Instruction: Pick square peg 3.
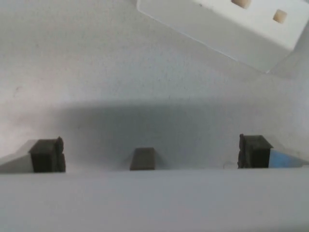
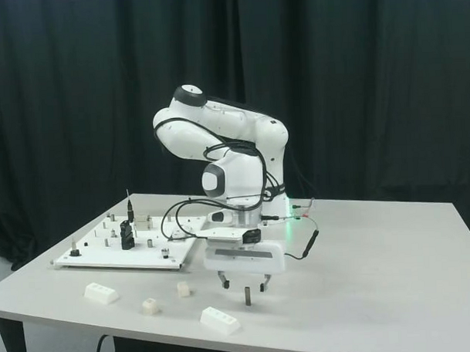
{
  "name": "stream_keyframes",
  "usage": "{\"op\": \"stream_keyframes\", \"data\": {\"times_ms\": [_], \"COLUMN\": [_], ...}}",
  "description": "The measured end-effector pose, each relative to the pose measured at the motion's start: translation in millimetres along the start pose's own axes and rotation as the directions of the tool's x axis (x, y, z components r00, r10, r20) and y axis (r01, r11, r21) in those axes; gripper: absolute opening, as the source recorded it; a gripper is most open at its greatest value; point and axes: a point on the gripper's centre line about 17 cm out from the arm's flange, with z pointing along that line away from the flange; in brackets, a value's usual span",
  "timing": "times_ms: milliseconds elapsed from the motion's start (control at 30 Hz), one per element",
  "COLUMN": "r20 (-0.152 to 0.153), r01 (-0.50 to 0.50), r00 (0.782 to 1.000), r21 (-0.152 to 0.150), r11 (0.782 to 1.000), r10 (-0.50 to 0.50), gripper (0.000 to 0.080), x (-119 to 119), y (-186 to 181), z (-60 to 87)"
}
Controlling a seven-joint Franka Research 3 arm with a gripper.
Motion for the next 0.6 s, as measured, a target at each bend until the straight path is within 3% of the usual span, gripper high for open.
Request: {"op": "stream_keyframes", "data": {"times_ms": [600], "r20": [0.002], "r01": [0.028], "r00": [1.0], "r21": [0.01], "r11": [1.0], "r10": [-0.028], "gripper": [0.08], "x": [-4.1], "y": [-6.1], "z": [8.4]}}
